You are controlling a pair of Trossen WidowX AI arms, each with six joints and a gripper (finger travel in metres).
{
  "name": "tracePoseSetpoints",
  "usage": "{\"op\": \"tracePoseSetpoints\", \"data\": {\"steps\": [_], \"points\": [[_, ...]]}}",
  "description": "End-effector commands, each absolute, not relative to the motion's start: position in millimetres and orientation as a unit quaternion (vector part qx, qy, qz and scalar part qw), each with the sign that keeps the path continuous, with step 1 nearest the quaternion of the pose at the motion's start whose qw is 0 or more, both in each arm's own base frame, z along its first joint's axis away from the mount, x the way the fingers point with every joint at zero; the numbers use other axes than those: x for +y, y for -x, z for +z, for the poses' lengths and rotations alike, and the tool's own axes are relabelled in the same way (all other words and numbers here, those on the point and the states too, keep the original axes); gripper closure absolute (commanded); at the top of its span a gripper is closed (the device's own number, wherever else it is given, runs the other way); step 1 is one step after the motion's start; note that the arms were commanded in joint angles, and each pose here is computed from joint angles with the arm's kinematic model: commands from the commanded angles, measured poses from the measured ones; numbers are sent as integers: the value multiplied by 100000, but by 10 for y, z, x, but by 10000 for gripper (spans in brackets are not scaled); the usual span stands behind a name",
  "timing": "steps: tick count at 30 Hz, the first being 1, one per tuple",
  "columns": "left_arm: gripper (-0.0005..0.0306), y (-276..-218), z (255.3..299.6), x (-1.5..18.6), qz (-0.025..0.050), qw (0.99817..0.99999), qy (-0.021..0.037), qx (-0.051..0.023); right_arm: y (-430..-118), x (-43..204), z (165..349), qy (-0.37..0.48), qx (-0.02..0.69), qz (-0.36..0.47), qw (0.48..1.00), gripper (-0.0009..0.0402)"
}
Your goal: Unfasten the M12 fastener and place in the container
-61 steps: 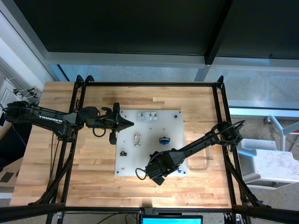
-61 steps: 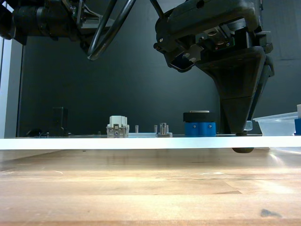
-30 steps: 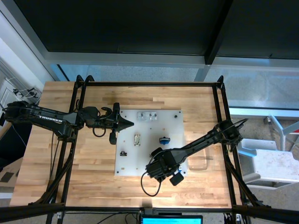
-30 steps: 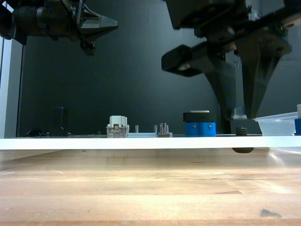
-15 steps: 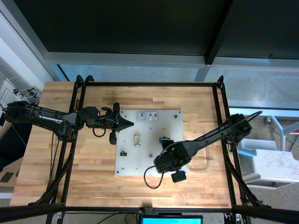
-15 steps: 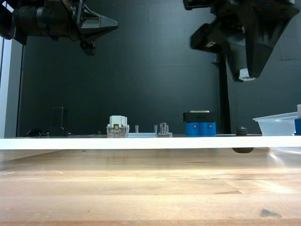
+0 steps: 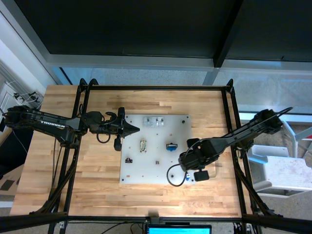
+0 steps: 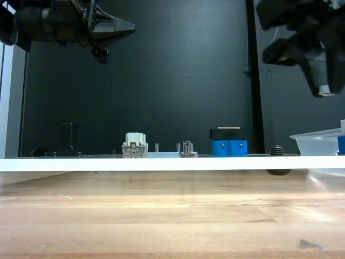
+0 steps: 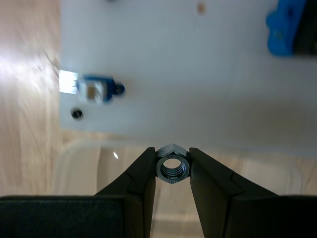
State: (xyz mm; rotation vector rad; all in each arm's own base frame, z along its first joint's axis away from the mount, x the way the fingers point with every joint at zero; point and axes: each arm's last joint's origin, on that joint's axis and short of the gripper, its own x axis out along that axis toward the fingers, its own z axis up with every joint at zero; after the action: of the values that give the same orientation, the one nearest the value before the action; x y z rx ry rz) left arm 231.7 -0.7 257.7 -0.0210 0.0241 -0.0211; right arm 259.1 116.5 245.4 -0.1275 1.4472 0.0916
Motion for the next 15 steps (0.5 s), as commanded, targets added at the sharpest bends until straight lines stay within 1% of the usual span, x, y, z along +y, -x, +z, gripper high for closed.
{"op": "tracePoseSetpoints", "data": {"steps": [1,9,15], "points": [[300,-2317,2577,-7,-1075,99982,1033,1203,-2445,1099,2421,4840,66525,3324,74431,389],[300,-2317,2577,-6,-1056,99982,1033,1222,-2152,969,2319,4293,67298,2362,73803,389],[300,-2317,2577,-6,-1056,99982,1033,1203,-2018,917,2252,3596,67423,1695,73745,389]]}}
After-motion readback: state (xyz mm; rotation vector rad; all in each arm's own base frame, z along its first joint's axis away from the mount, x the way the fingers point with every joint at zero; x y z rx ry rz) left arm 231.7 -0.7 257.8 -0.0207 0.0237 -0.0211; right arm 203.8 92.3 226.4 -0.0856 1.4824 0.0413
